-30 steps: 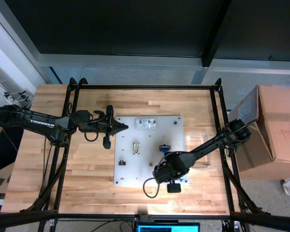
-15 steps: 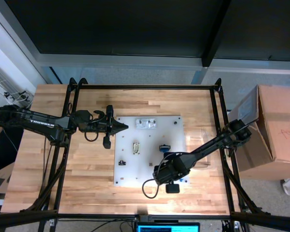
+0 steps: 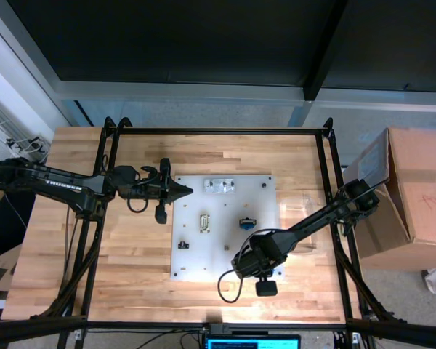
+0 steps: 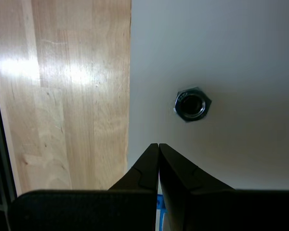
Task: Pick the M12 nut and place it on its threads and fasten
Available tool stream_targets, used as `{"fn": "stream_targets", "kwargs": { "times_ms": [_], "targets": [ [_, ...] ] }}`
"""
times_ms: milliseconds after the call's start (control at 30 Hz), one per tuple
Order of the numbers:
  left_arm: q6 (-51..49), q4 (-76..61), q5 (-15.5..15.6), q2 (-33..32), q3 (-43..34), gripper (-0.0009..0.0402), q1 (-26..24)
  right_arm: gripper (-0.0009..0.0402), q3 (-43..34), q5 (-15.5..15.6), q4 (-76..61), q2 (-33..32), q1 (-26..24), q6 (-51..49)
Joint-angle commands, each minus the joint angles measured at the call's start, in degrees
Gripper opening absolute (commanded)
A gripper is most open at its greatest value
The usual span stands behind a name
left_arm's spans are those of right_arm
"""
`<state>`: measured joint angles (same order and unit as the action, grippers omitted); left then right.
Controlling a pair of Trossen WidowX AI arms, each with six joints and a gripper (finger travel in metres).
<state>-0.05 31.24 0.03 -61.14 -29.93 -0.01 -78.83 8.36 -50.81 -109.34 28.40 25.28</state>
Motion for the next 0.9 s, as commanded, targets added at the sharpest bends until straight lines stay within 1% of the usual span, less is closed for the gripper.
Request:
{"fn": "stream_targets", "kwargs": {
  "times_ms": [33, 167, 267, 433, 533, 567, 600, 633, 700, 733, 767, 900],
  "targets": [
    [0.0, -0.1, 0.0, 0.0, 0.0, 0.0, 0.0, 0.0, -0.3, -4.7, -0.1, 0.1, 0.0, 1.4],
    [0.0, -0.1, 0.0, 0.0, 0.0, 0.0, 0.0, 0.0, -1.0, -10.8, -0.1, 0.1, -0.3, 3.1],
    [0.0, 0.0, 0.0, 0.0, 0.0, 0.0, 0.0, 0.0, -1.2, -13.6, -0.1, 0.1, -0.7, 3.2],
    [0.0, -0.1, 0.0, -0.1, 0.0, 0.0, 0.0, 0.0, -1.1, -13.7, 0.0, -0.8, -0.8, 2.8],
    [0.0, 0.0, 0.0, 0.0, 0.0, 0.0, 0.0, 0.0, -1.1, -13.0, 0.3, -1.5, -0.7, 2.8],
    [0.0, 0.0, 0.0, 0.0, 0.0, 0.0, 0.0, 0.0, -1.1, -12.7, 0.5, -1.7, -0.6, 2.8],
    [0.0, -0.1, 0.0, 0.0, 0.0, 0.0, 0.0, 0.0, -1.1, -10.9, 0.7, -1.7, -0.6, 2.7],
    [0.0, -0.1, 0.0, 0.0, 0.0, 0.0, 0.0, 0.0, -1.1, -7.8, 0.7, -1.7, -0.6, 2.3],
    [0.0, -0.1, 0.0, 0.0, 0.0, 0.0, 0.0, 0.0, -1.1, 0.4, 0.6, -1.5, -0.6, 0.4],
    [0.0, -0.1, 0.0, 0.0, 0.0, 0.0, 0.0, 0.0, -1.1, 3.2, 0.4, -1.4, -0.6, -0.3],
    [0.0, -0.1, 0.0, 0.0, 0.0, 0.0, 0.0, 0.0, -1.1, 4.4, 0.2, -1.3, -0.6, -0.2],
    [0.0, -0.1, 0.0, -0.1, 0.0, 0.0, 0.0, 0.0, -1.1, 3.3, -0.6, -1.0, -0.6, -0.2]
  ]
}}
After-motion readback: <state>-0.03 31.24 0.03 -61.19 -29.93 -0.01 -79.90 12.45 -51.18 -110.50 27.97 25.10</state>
